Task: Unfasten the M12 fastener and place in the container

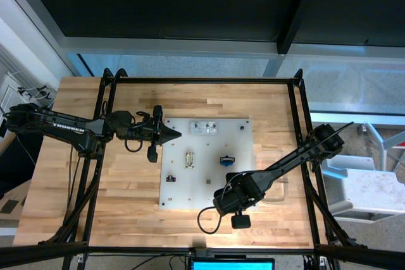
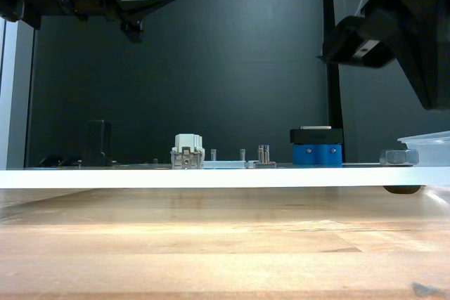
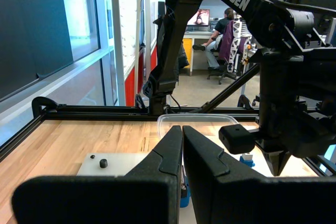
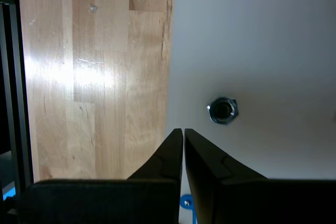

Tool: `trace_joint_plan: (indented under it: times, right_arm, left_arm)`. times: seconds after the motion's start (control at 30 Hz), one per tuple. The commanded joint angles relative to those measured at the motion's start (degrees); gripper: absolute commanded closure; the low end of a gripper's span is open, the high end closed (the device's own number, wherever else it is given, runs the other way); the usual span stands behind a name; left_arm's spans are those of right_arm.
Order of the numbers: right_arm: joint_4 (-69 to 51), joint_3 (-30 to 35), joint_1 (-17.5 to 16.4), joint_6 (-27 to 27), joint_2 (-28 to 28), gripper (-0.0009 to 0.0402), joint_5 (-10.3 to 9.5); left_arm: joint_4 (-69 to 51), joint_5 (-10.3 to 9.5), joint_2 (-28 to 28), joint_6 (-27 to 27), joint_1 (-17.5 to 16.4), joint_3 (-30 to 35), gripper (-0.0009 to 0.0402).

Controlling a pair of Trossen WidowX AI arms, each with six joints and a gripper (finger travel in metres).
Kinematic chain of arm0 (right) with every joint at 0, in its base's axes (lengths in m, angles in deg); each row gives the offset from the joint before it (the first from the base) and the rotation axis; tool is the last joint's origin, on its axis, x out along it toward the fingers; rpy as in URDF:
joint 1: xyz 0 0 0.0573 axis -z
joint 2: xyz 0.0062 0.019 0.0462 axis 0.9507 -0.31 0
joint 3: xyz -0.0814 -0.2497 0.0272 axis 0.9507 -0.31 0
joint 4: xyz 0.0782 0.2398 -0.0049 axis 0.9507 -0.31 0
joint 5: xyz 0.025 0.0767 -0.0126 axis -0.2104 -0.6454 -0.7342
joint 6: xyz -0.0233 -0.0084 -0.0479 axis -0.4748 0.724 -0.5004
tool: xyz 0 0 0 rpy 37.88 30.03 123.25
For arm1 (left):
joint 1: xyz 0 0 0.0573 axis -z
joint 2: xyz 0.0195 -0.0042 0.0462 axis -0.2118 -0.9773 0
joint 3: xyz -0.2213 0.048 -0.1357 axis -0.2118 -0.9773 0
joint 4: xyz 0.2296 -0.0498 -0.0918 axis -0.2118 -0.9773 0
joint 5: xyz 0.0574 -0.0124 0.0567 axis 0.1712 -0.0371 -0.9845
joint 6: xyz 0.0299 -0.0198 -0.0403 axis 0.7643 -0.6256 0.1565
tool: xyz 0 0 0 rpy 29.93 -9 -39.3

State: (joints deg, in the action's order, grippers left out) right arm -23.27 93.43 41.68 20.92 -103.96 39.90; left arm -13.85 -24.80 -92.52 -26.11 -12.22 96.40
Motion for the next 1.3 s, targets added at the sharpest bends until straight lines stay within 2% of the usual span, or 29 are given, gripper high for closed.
trace_joint_plan:
  times: [0.03, 0.63, 0.7, 0.8, 1.3]
  right_arm:
    - [2.0, -1.4, -0.1, 0.0, -0.3, 0.0394, -0.11]
    - [7.3, -5.9, 0.1, 0.0, -0.5, 0.0393, 0.13]
    - [7.2, -5.9, 0.1, 0.0, -0.5, 0.0393, 0.37]
    - [6.6, -5.9, 0.2, 0.0, -0.5, 0.0393, 2.6]
    - [5.2, -5.8, 0.4, 0.0, -0.5, 0.0393, 3.1]
  left_arm:
    - [0.0, 0.0, 0.0, 0.0, 0.0, 0.0, 0.0393]
    - [0.0, 0.0, 0.0, 0.0, 0.0, 0.0, 0.0393]
    - [0.0, 0.0, 0.0, 0.0, 0.0, 0.0, 0.0393]
    - [0.0, 0.0, 0.0, 0.0, 0.0, 0.0, 0.0393]
    - [0.0, 0.0, 0.0, 0.0, 0.0, 0.0, 0.0393]
